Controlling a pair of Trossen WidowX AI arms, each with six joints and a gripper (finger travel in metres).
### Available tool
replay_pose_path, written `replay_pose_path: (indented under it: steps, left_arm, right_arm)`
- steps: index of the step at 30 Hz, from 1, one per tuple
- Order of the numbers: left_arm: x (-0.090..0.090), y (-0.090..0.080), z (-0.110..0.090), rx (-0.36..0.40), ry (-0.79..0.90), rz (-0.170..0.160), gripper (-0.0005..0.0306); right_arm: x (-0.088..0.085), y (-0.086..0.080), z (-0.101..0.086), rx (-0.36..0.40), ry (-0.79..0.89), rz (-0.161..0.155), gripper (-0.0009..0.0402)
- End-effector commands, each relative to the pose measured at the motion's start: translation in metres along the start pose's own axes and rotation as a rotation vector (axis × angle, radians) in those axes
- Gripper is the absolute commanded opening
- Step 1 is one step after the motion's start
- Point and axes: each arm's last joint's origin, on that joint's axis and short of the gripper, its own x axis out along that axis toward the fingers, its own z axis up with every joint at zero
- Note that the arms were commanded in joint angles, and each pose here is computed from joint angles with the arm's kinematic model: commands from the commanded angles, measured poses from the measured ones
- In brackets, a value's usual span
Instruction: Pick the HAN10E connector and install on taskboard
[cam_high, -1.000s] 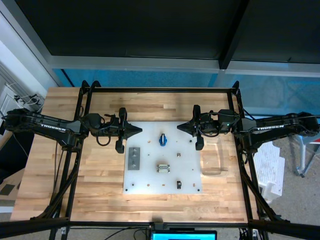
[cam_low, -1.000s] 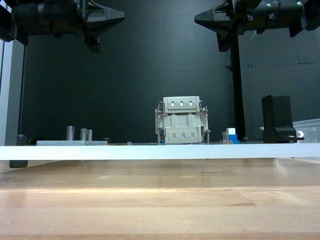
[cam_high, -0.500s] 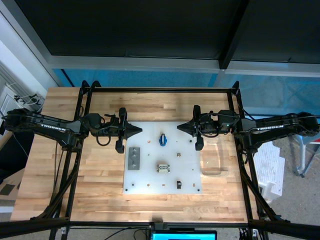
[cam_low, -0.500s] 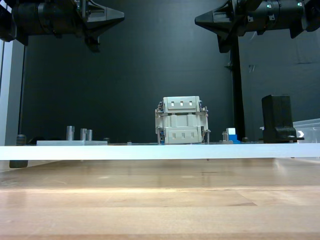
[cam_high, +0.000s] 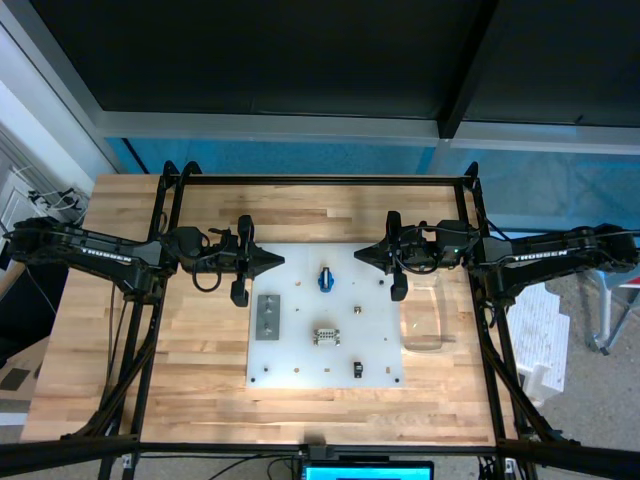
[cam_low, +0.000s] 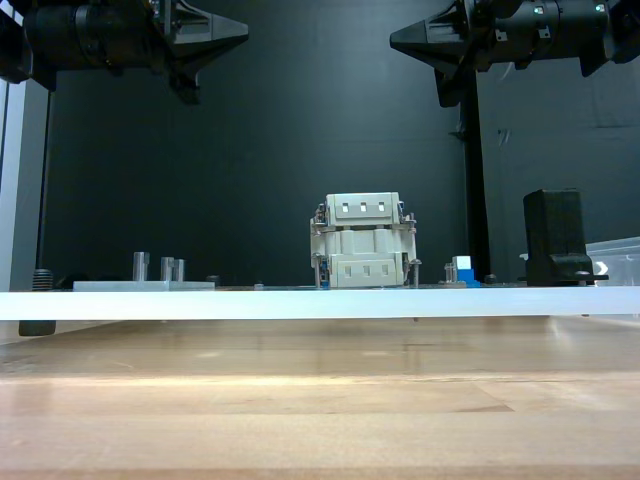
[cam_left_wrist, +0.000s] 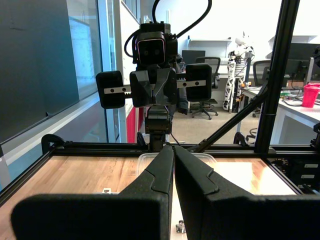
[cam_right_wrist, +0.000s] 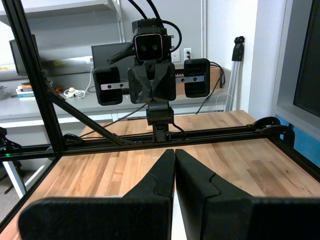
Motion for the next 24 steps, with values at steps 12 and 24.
replay_pose_path:
  steps: [12,24]
  left_arm:
    - [0.0,0.0,0.0,0.0,0.0,0.0,0.0001]
    - [0.0,0.0,0.0,0.0,0.0,0.0,0.0001]
  right_arm:
    - [0.0,0.0006,-0.0004,-0.006,0.002,0.002,0.0]
    - [0.0,0.0006,-0.0005,-0.005,0.003,0.002,0.0]
